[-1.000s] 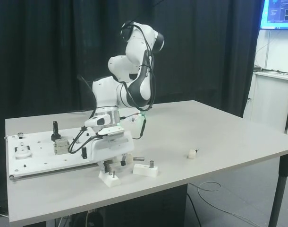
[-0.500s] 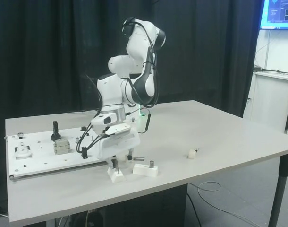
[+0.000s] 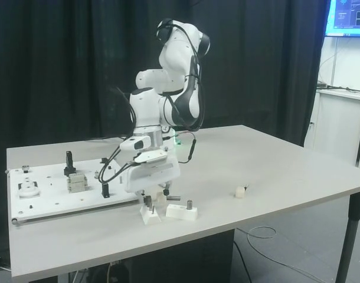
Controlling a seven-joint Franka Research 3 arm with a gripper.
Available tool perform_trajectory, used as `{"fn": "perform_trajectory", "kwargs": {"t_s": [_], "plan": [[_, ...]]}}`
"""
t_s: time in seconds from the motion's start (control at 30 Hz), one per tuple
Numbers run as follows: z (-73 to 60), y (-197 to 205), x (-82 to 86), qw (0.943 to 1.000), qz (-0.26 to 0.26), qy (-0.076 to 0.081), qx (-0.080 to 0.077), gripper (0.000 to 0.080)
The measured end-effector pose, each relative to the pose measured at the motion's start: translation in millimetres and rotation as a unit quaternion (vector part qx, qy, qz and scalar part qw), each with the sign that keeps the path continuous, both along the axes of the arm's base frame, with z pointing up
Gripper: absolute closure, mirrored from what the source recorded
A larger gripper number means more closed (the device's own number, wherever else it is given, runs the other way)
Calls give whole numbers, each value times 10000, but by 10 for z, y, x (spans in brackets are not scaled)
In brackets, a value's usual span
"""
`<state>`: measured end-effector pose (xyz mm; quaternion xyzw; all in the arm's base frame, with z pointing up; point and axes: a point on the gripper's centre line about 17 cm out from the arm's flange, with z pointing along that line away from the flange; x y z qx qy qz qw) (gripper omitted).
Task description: Pick square peg 4.
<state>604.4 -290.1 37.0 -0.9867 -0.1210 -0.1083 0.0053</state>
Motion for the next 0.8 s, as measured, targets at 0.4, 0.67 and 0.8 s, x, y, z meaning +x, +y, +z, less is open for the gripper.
{"fn": "perform_trajectory", "kwargs": {"t_s": [0.4,0.67,0.8], "plan": [[100,-113,-50,9964,-813,188,-140,3],[105,-108,-73,9938,-1033,346,-230,3],[116,-117,-67,9931,-1061,402,-301,3]]}}
